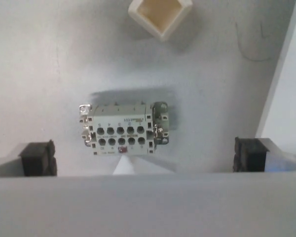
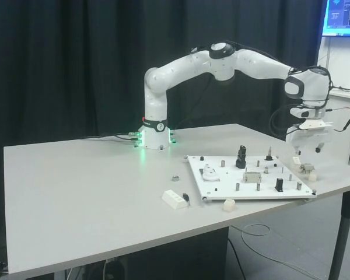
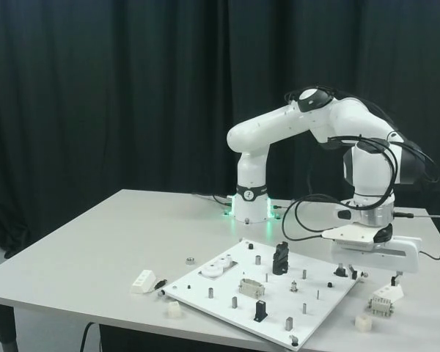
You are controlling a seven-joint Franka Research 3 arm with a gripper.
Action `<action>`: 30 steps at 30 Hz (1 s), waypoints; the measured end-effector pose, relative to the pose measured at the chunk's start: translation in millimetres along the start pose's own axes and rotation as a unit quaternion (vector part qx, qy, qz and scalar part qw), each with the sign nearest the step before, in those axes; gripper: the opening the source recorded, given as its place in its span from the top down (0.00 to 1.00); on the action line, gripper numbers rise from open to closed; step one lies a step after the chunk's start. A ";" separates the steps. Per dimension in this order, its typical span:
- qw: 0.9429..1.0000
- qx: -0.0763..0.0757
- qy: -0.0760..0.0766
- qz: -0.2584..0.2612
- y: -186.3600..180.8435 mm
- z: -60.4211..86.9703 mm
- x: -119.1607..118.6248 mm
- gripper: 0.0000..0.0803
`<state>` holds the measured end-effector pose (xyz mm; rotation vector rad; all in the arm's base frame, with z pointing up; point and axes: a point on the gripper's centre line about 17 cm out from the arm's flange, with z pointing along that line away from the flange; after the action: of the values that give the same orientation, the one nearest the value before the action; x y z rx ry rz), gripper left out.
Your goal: Remove D-SUB.
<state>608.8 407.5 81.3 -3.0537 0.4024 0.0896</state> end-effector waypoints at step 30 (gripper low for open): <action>0.996 -0.083 -0.044 0.004 79.9 -65.4 -5.5 0.00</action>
<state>586.0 327.5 142.6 -3.1959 0.4230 0.2698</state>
